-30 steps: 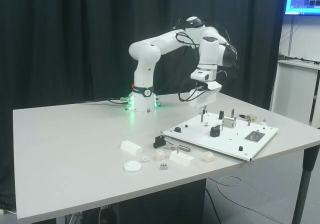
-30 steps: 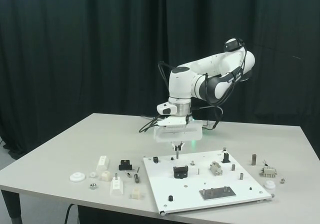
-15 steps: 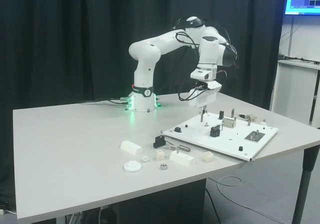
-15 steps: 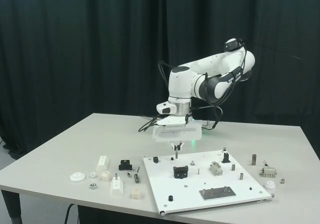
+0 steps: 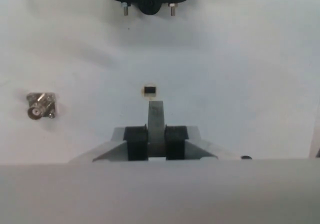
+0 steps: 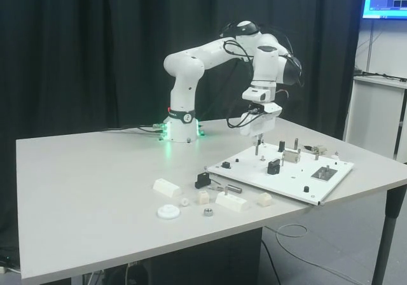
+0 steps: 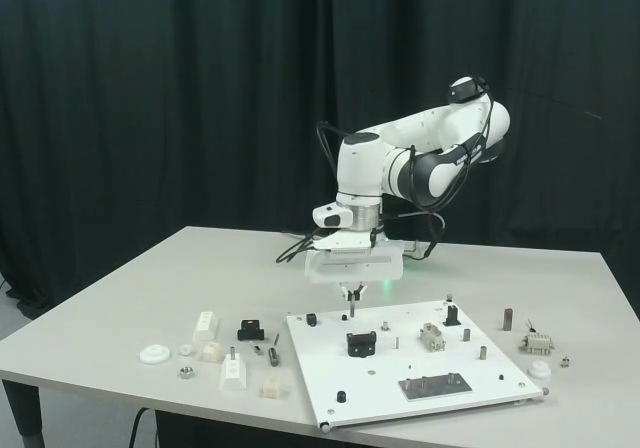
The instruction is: Place square peg 2.
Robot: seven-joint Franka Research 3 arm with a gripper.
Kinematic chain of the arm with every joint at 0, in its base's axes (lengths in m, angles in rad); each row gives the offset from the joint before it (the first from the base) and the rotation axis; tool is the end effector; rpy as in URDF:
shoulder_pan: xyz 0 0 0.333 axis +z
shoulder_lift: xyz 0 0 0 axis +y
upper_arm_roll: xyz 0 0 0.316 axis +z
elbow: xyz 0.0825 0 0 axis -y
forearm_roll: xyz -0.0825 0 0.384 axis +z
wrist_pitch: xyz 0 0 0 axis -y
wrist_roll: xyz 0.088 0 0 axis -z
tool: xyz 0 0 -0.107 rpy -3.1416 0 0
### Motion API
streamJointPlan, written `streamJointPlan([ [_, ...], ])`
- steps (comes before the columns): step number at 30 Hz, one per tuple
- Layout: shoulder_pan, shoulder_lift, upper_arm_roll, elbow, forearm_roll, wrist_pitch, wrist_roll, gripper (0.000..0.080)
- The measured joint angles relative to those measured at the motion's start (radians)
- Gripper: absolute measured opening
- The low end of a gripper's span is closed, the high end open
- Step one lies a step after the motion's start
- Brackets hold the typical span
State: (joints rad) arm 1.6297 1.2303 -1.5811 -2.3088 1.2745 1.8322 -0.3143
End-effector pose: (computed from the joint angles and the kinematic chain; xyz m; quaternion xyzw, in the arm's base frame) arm 0.4867 0.0768 0.2736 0.9861 -0.1640 0.0111 0.0242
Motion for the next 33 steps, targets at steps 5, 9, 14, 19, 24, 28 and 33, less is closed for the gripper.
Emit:
streamJointPlan([
  [5, 0.0, 0.0, 0.0, 0.0, 0.0, 0.001, 0.0, 0.0071],
  [9, 0.0, 0.0, 0.0, 0.0, 0.0, 0.003, 0.0, 0.0071],
  [14, 0.0, 0.0, 0.0, 0.001, 0.0, 0.01, 0.0, 0.0071],
  [19, -0.003, 0.0, 0.0, 0.004, 0.0, 0.035, 0.0, 0.0071],
  [24, -0.015, 0.0, 0.0, 0.013, 0.0, 0.077, 0.0, 0.0071],
  [28, -0.036, 0.0, 0.0, 0.023, 0.0, 0.111, 0.0, 0.0071],
  [33, -0.074, 0.0, 0.0, 0.039, 0.0, 0.146, -0.012, 0.0071],
])
